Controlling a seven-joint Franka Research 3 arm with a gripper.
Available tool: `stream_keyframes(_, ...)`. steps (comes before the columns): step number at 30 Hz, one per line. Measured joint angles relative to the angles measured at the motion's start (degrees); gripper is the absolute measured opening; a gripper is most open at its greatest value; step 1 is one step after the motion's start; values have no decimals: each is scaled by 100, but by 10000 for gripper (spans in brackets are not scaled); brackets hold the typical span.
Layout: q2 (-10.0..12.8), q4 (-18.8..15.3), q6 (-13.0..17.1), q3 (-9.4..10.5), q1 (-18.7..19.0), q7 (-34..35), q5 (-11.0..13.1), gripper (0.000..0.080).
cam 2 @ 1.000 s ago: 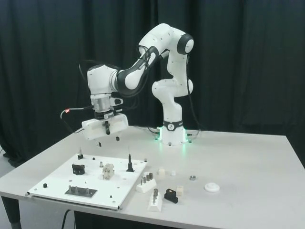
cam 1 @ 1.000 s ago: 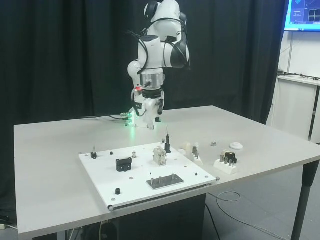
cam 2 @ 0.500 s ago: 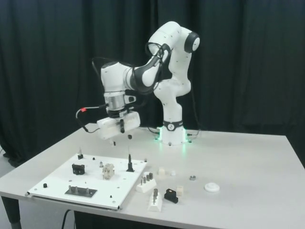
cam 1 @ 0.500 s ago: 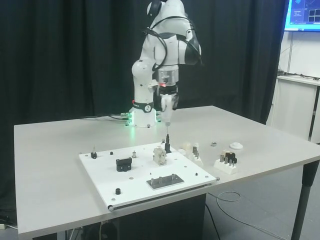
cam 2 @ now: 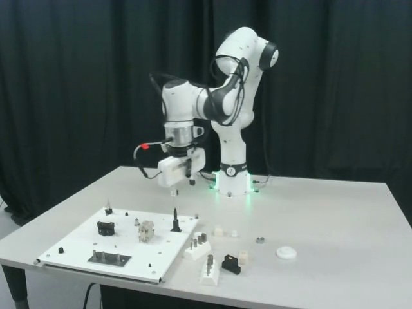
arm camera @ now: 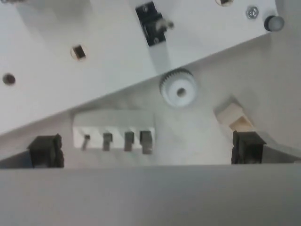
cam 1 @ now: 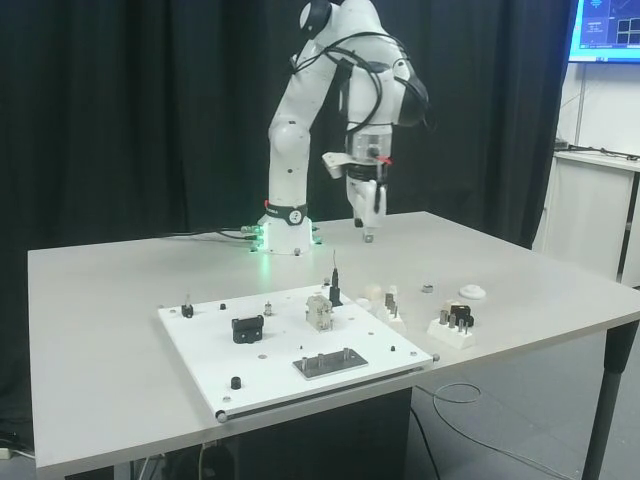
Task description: Pick bolt 4.
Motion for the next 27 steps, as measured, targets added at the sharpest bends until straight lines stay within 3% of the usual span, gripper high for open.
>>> stream_keyframes(8,120,-190,42,-616,890,-34,-52,800)
stream_keyframes(16,391,-472,-32,-1218,1688,-225,221,800)
stream_keyframes(19,489,-565,-56,-1356,1945,-721,242,800)
stream_keyframes(23,572,-665,-32,-1466,2257,-2100,221,800)
stream_keyframes(27,680,-779,35,-1567,2540,-2257,221,800)
